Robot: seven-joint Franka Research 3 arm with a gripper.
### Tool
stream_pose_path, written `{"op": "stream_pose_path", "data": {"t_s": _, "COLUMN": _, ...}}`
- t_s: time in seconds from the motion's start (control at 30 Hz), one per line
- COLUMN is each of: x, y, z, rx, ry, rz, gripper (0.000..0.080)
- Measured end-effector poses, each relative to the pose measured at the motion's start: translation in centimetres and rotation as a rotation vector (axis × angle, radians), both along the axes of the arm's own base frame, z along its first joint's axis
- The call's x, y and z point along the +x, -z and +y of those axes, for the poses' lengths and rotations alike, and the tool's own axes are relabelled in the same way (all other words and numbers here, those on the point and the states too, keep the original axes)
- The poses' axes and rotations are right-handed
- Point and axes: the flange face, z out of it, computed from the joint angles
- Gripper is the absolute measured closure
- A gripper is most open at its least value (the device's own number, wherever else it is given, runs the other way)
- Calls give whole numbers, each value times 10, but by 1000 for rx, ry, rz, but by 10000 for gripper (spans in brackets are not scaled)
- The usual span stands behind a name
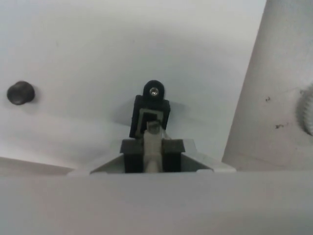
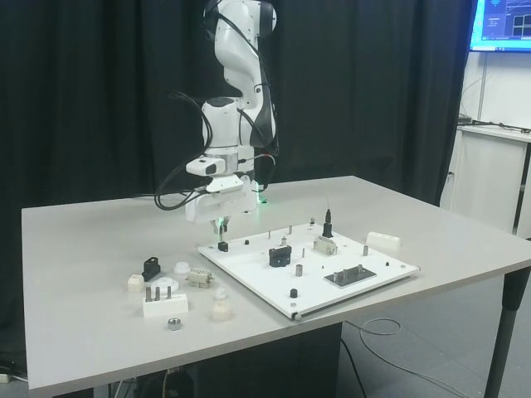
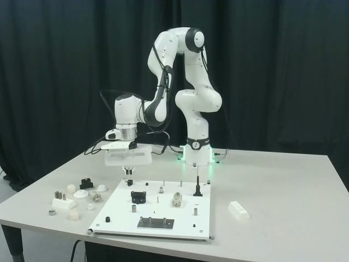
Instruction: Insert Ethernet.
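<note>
My gripper (image 1: pixel 152 152) is shut on a small white Ethernet plug (image 1: pixel 153 131) that sticks out between the two black fingers. Directly under the plug's tip sits a black socket block (image 1: pixel 149 111), screwed to the white board (image 1: pixel 88 58). Whether plug and socket touch I cannot tell. In the room views the gripper (image 2: pixel 220 225) (image 3: pixel 129 170) hangs just above that socket (image 2: pixel 222 246) (image 3: pixel 130 182) at the board's far left corner (image 2: pixel 249 249) (image 3: pixel 114 210).
The board carries a black part (image 2: pixel 278 256) (image 3: pixel 138 196), a tall black post (image 2: pixel 328 222) (image 3: pixel 196 188), pegs and a black knob (image 1: pixel 20 93). Loose white and black parts (image 2: pixel 166 286) (image 3: pixel 71 202) lie left of the board. A white block (image 2: pixel 382 241) (image 3: pixel 238 210) lies to its right.
</note>
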Motion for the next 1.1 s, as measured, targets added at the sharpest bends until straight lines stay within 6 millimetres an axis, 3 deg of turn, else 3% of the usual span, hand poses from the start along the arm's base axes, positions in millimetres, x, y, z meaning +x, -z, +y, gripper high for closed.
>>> {"op": "stream_pose_path", "data": {"t_s": 1.1, "x": 0, "y": 4, "z": 0, "rx": 11, "ry": 7, "rz": 14, "gripper": 728}}
